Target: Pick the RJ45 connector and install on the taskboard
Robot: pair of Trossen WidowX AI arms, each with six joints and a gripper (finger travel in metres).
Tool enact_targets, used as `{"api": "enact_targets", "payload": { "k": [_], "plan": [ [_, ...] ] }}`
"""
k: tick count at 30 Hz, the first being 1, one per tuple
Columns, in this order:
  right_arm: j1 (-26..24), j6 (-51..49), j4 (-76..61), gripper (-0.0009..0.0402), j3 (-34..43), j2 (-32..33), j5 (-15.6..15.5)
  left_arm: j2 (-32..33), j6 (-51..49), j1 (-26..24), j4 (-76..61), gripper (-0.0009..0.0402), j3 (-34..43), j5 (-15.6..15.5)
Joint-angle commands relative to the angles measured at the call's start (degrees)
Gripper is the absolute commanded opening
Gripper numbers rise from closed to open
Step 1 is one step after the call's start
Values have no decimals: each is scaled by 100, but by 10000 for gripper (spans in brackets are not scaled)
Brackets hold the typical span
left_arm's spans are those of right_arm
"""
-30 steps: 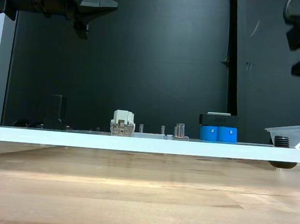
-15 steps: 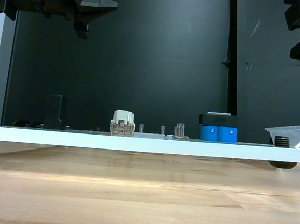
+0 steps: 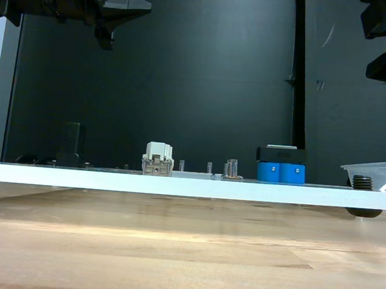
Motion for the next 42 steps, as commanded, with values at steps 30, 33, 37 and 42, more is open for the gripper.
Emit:
{"api": "enact_targets", "payload": {
  "k": [30,33,37,42],
  "plan": [
    [892,501,306,0,1873,2310,212,0,0,2,2,0,0,0],
    [929,501,310,0,1969,2426,212,0,0,2,2,0,0,0],
    [968,503,358,0,2033,2527,212,0,0,2,2,0,0,2],
    [1021,507,474,0,2011,2664,210,0,2,2,2,0,0,0]
  ]
}}
